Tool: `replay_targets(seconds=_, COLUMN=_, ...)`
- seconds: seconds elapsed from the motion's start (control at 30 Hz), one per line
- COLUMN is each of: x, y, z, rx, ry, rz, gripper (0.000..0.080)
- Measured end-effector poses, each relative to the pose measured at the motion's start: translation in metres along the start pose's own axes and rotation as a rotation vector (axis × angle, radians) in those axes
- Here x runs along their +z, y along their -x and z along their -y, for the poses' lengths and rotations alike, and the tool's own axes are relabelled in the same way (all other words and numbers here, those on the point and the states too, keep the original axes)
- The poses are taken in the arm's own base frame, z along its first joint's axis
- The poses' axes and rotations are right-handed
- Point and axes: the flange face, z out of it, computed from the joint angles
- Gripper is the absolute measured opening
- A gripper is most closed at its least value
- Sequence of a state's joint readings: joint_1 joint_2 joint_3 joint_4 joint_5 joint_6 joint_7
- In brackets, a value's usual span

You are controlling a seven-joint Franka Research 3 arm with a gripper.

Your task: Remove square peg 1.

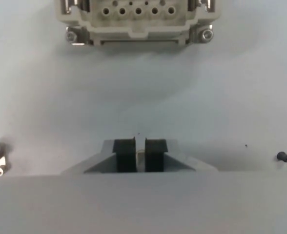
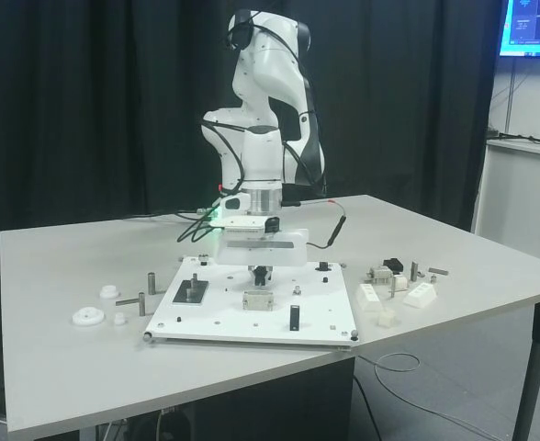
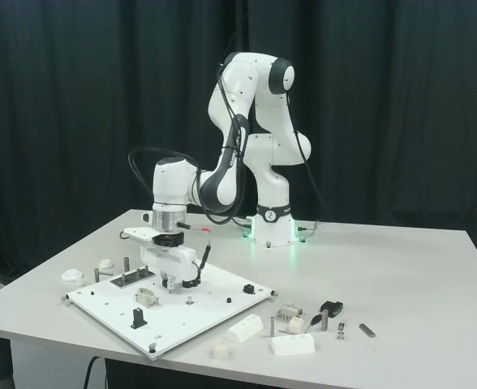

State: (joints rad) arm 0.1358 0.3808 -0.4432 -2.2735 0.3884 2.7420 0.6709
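Square peg 1 (image 1: pixel 140 157) between gripper (image 1: pixel 139 155) fingers

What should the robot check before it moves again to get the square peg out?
1. Gripper above the white board: ok.
2. Square peg 1 spotted: cannot tell; something small sits at the gripper, too hidden to name.
3. Grey connector apart from the gripper: ok; bare board lies between them.
4. Black upright part out of the way: ok; it stands near the board's front edge.
5. Loose white blocks off the board: ok; they lie on the grey table.
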Motion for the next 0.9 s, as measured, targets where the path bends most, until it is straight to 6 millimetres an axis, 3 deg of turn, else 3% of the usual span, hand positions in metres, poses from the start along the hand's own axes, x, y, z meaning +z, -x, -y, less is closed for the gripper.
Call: replay_targets(seconds=0.9, x=-0.0016, y=0.0005, z=0.0009, rx=-0.152, ry=0.0, rz=0.006, gripper=0.0036)
